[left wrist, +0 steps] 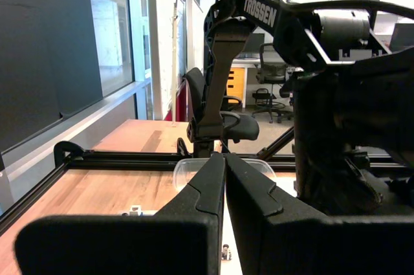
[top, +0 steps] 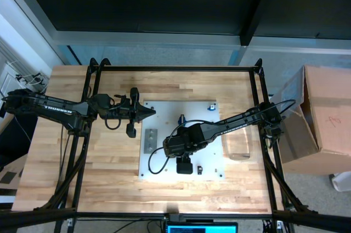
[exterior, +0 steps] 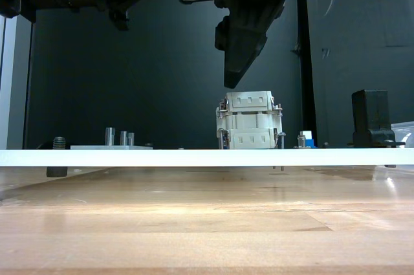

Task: Remove the HAN10E connector from the taskboard and place in the container

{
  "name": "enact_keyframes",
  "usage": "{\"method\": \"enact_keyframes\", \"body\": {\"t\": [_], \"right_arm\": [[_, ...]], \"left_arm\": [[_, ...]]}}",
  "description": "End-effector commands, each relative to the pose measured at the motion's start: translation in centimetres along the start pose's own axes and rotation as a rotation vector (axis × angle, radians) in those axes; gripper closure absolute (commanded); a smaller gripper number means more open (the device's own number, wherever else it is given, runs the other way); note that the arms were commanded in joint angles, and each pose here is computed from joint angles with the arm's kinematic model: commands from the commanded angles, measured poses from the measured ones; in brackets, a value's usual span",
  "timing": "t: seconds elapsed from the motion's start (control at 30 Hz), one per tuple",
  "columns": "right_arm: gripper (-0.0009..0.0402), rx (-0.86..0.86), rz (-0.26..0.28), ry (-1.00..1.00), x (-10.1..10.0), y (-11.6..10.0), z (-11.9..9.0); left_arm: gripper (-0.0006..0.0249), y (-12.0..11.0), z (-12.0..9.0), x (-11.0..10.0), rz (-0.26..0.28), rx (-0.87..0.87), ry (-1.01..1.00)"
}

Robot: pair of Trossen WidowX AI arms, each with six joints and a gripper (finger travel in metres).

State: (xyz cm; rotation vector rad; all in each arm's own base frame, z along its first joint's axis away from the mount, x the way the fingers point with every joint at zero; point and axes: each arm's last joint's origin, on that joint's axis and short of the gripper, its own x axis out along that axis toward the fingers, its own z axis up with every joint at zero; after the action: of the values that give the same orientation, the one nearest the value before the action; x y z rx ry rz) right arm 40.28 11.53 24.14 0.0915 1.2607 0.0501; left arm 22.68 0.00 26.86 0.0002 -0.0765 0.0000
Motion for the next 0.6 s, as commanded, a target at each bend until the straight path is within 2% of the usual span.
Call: {"method": "enact_keyframes", "body": {"t": [0.03,0.3,0.6], "right_arm": [[0.0209,0.003,-0.002,0.006,0.25,-0.05,-0.16],[0.0271,0.020,-0.010,0.017,0.65,-0.55,-0.30],[0.0387,0.029,-0.023,0.021,0.81,-0.98,-0.32]], "left_arm": [[0.0243,0.01,0.00,0.00,0.000,0.000,0.000],[0.0243,0.01,0.00,0.00,0.000,0.000,0.000],[0.0243,0.01,-0.01,0.01,0.000,0.000,0.000]]}}
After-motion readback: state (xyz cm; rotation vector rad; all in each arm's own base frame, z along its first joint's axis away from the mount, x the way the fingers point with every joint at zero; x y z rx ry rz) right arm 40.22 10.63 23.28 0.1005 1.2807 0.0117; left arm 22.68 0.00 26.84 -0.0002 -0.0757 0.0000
